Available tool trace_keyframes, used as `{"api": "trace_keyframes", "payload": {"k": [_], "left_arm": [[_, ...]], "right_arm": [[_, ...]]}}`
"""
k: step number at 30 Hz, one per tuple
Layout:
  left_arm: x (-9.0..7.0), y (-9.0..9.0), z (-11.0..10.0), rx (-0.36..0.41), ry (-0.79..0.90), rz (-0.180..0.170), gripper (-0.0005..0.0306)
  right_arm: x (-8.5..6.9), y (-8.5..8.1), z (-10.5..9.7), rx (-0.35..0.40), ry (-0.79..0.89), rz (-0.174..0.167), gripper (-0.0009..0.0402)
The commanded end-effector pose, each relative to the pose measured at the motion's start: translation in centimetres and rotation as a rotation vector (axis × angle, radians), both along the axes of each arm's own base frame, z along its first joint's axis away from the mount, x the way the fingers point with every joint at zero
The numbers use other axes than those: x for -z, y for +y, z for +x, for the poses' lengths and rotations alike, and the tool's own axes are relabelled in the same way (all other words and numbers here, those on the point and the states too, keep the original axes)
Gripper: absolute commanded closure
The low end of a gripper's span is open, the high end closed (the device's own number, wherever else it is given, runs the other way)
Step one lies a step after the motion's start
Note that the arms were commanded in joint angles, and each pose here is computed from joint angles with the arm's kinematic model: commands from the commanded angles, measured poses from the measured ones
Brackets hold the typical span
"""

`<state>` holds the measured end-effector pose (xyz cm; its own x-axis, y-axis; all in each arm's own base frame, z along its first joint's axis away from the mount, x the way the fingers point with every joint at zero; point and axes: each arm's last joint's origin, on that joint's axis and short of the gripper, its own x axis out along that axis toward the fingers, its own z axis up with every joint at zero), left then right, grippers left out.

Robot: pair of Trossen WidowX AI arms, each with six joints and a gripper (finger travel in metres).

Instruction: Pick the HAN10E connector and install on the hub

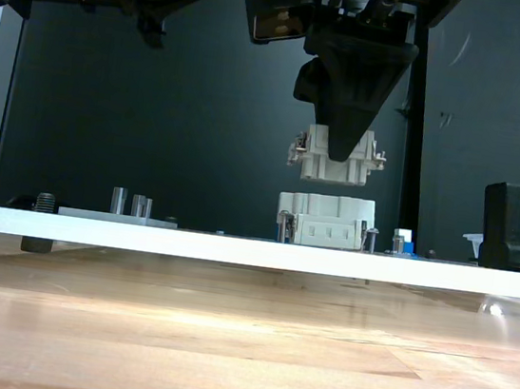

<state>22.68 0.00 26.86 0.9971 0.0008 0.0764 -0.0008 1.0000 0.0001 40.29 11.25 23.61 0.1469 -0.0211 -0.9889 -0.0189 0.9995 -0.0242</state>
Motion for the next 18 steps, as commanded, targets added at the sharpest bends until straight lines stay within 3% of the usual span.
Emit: {"api": "trace_keyframes", "payload": {"k": [1,18], "left_arm": [[0.00,0.00,0.00,0.000,0.000,0.000,0.0300],[0.00,0.00,0.01,0.000,0.000,0.000,0.0300]], "right_arm": [[0.19,0.05,0.10,0.001,0.001,0.000,0.0368],[1.12,0.07,0.20,0.001,-0.011,0.004,0.0368]]}}
